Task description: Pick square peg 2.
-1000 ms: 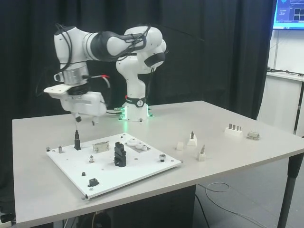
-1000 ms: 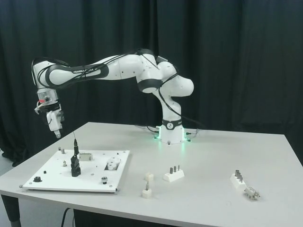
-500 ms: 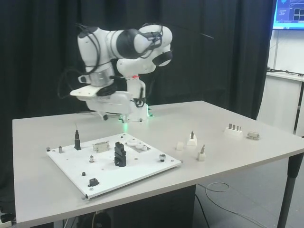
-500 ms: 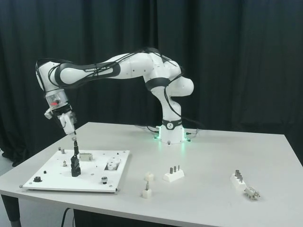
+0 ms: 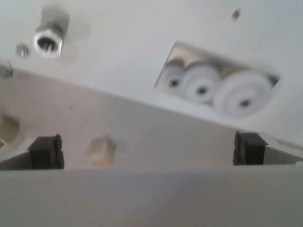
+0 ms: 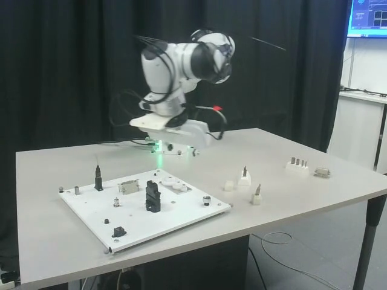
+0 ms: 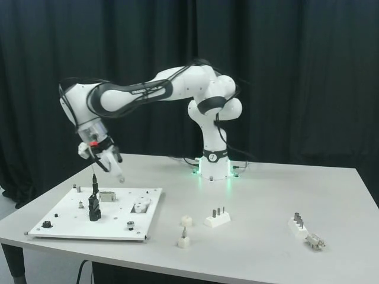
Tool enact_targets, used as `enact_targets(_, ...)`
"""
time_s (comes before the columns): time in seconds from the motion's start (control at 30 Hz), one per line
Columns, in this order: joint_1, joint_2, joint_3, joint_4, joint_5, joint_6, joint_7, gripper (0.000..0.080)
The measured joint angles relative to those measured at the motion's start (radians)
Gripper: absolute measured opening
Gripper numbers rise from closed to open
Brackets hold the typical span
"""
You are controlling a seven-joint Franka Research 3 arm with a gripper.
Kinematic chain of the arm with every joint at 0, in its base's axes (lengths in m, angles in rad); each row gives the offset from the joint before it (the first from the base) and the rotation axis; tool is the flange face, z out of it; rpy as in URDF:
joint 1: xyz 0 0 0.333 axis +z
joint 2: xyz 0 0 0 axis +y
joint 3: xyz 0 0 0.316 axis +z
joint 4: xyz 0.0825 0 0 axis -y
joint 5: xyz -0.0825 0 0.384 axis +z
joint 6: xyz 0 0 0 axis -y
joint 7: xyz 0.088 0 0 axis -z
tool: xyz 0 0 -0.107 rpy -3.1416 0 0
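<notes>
**Setting: robotics laboratory, test cell**

White robot arm (image 7: 148,92) bolted on grey table (image 7: 266,248), green light at its base (image 7: 214,171). Black curtains (image 7: 296,77) close off the rear. White task board (image 6: 145,208) carries small fixtures; white peg holders (image 6: 296,166) stand apart. A lit monitor (image 6: 367,18), probably a workstation screen, shows at one edge.

The arm (image 7: 148,92) is white with black bands at its joints, and a green light (image 7: 198,173) glows at its base. The bench (image 6: 290,199) is grey. On it lies a white board (image 6: 139,211) carrying a black block (image 6: 152,196) and a black pin (image 6: 98,178). Three white gears (image 5: 218,90) sit in the board's recess. A black curtain (image 7: 296,77) hangs behind. The end effector (image 5: 147,151) has black fingertips (image 5: 46,152).
</notes>
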Motion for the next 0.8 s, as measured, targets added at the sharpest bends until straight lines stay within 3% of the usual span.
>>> enact_targets(0.23, 0.122, -0.014, -0.005, -0.079, -0.018, 0.0, 0.045, 0.08)
enact_targets(0.4, 0.225, -0.016, -0.031, -0.153, -0.019, 0.012, 0.058, 0.08)
enact_targets(0.63, 0.394, -0.014, -0.091, -0.286, -0.003, 0.051, 0.056, 0.08)
enact_targets(0.8, 0.533, 0.01, -0.161, -0.4, 0.05, 0.081, 0.012, 0.08)
